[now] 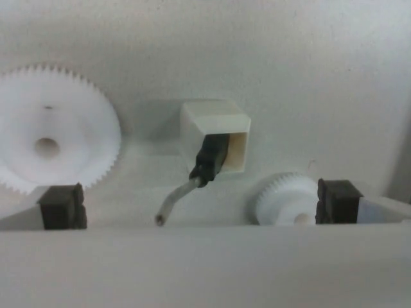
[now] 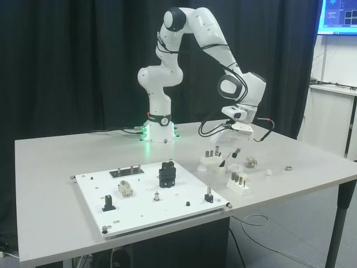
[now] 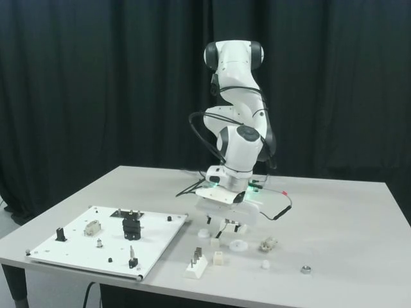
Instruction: Pick USB.
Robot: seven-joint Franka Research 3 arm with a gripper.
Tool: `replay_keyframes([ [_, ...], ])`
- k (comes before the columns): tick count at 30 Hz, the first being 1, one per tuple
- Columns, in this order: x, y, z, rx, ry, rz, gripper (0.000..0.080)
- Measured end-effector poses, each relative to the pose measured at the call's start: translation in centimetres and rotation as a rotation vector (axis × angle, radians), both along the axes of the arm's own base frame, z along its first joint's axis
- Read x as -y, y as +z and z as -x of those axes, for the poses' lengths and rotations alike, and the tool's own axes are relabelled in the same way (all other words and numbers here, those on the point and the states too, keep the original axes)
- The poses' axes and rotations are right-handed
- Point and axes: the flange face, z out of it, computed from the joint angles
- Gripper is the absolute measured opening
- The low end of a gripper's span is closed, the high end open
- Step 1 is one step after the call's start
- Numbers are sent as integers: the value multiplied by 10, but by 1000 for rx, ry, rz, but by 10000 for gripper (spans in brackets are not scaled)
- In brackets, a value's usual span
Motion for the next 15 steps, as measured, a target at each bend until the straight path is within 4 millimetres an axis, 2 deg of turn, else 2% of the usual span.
replay_keyframes([
  [15,2,-5,3,-9,0,2,800],
])
